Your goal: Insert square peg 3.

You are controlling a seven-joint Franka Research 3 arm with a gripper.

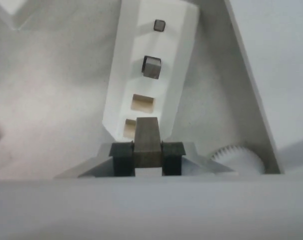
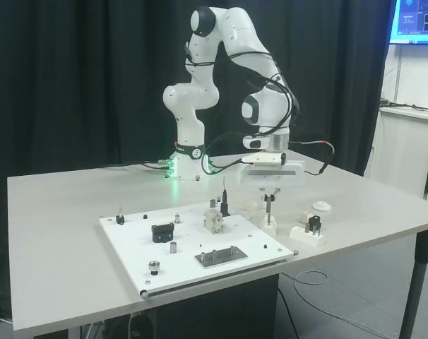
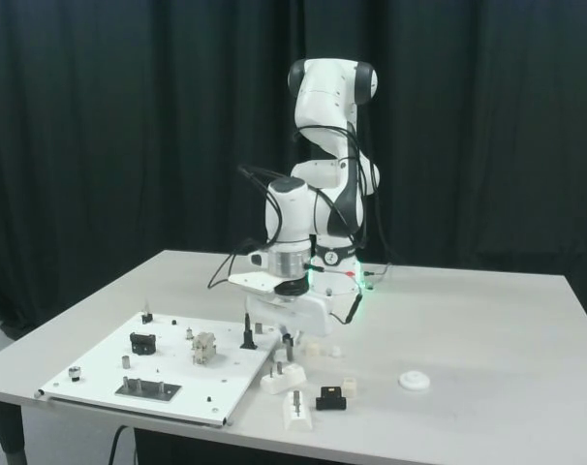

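Square peg (image 1: 146, 142) clamped in gripper (image 1: 147, 159), above white block (image 1: 151, 70)

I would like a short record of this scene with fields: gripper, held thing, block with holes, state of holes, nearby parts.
gripper: gripper, shut on the square peg
held thing: square peg, upright above the block
block with holes: white peg block, four square holes in a row
state of holes: two hold pegs, two empty
nearby parts: white gear on the grey table
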